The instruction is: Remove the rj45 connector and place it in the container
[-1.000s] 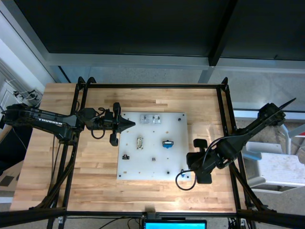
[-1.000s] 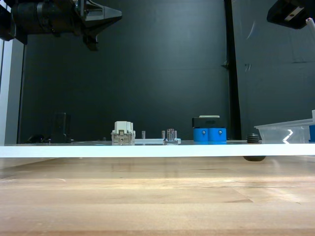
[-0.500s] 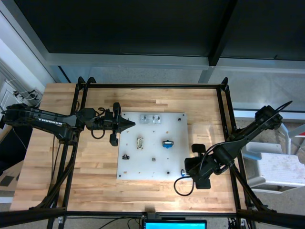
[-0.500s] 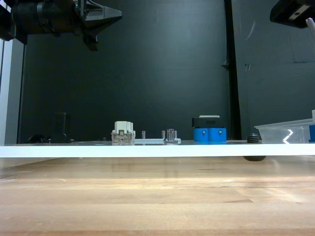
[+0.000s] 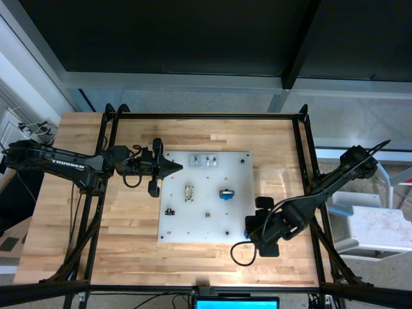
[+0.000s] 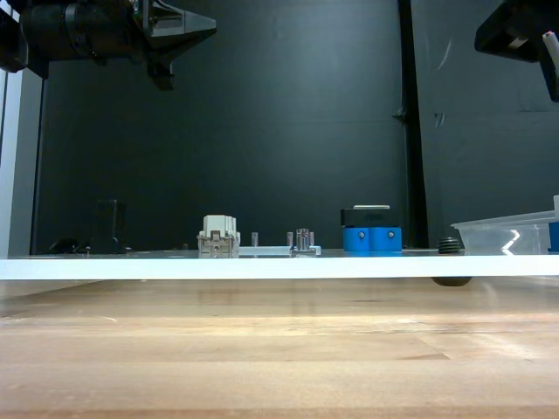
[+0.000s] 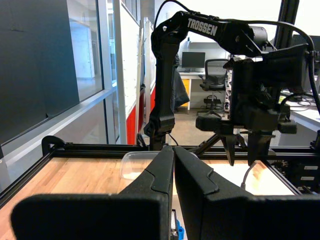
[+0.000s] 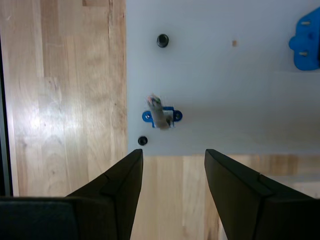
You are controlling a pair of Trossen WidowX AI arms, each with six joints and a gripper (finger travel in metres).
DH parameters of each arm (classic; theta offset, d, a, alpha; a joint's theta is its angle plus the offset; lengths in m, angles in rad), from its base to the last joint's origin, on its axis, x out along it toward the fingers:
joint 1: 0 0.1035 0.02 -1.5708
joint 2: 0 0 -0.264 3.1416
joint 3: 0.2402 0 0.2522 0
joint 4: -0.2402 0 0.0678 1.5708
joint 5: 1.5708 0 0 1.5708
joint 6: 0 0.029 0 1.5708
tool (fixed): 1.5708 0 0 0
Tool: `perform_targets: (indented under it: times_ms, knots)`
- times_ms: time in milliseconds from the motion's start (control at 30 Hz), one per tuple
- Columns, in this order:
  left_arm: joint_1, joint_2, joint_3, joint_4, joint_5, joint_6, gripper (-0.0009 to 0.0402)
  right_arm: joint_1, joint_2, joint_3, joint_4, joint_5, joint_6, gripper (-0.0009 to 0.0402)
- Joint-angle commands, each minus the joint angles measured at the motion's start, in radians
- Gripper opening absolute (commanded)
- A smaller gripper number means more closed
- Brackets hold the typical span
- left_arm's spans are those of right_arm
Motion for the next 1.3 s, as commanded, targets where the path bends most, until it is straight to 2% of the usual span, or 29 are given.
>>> perform_targets:
  times_ms: [33, 367, 500, 933, 1300]
  knots:
    - [0.0, 0.0, 0.0, 0.0, 0.0, 0.0, 0.0001, -0.003, 0.019, -0.001, 0.027, -0.002, -0.002, 0.0172]
    - [0.0, 0.0, 0.0, 0.0, 0.0, 0.0, 0.0001, -0.011, 0.048, -0.03, 0.084, 0.009, -0.001, 0.0172]
    - [0.0, 0.0, 0.0, 0.0, 0.0, 0.0, 0.0001, -0.015, 0.048, -0.036, 0.085, 0.024, -0.002, 0.0172]
    - [0.0, 0.0, 0.0, 0.0, 0.0, 0.0, 0.0001, -0.016, 0.048, -0.104, 0.169, 0.016, -0.002, 0.0172]
    - [0.0, 0.0, 0.0, 0.0, 0.0, 0.0, 0.0001, -0.032, 0.082, -0.108, 0.183, 0.016, -0.028, 0.0172]
